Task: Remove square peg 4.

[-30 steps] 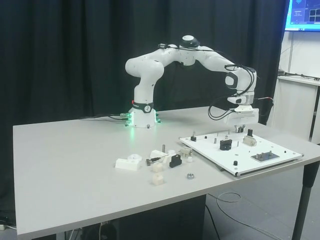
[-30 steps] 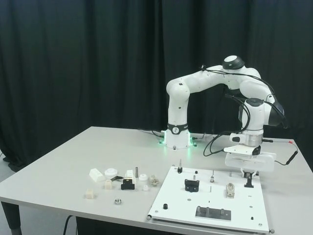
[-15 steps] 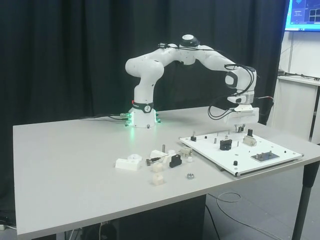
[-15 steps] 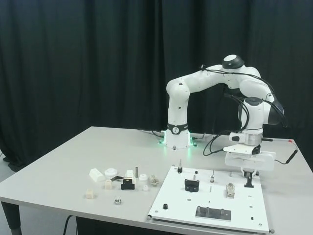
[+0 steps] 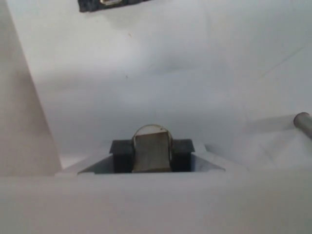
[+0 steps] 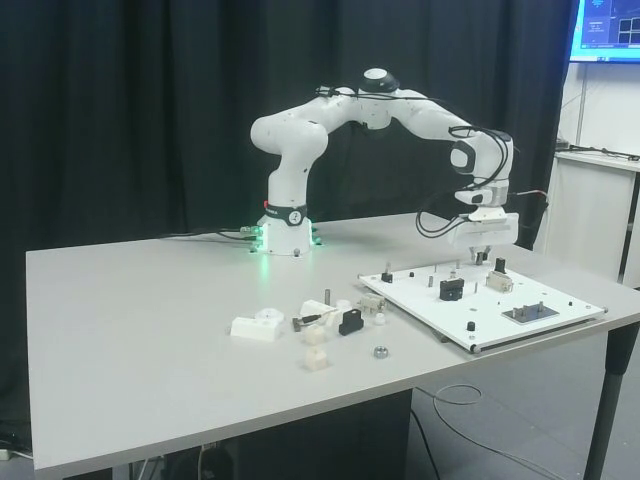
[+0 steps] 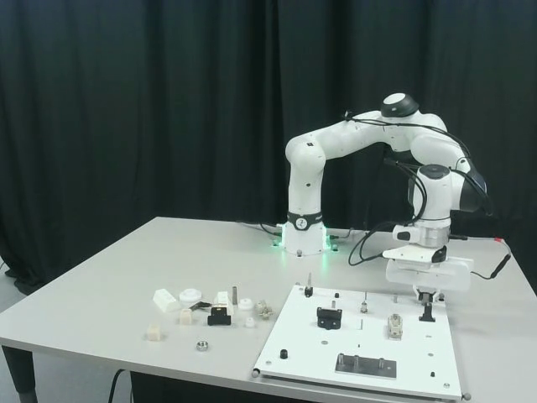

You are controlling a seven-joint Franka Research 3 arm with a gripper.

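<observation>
**Q:** What does the room hold?

**A:** A white seven-joint robot arm (image 7: 352,138) stands bolted to a plain grey table (image 6: 130,320), green lights glowing at its base (image 7: 304,239); black curtains (image 7: 143,109) hang behind it, and in the first room view a lit screen (image 6: 607,28) sits high in one corner above a white cabinet (image 6: 590,205).

**Q:** And the surface?

**A:** A flat white assembly board (image 7: 365,353) lies at the table's edge, carrying a black bracket (image 7: 328,316), thin upright pins and a grey metal plate (image 7: 365,365); beside it, loose on the grey top, lies a scatter of small white and black parts (image 7: 210,311) and one metal nut (image 7: 201,344).

**Q:** Where is the peg?

**A:** The small black square peg (image 7: 429,312) stands upright at the board's far corner; the two-finger gripper (image 7: 427,295) hangs directly over it, apparently just above its top.

**Q:** Fingers apart or together?

**A:** I cannot tell; the wrist view shows only a dark block with a pale centre piece (image 5: 152,153) over the white board.
</observation>
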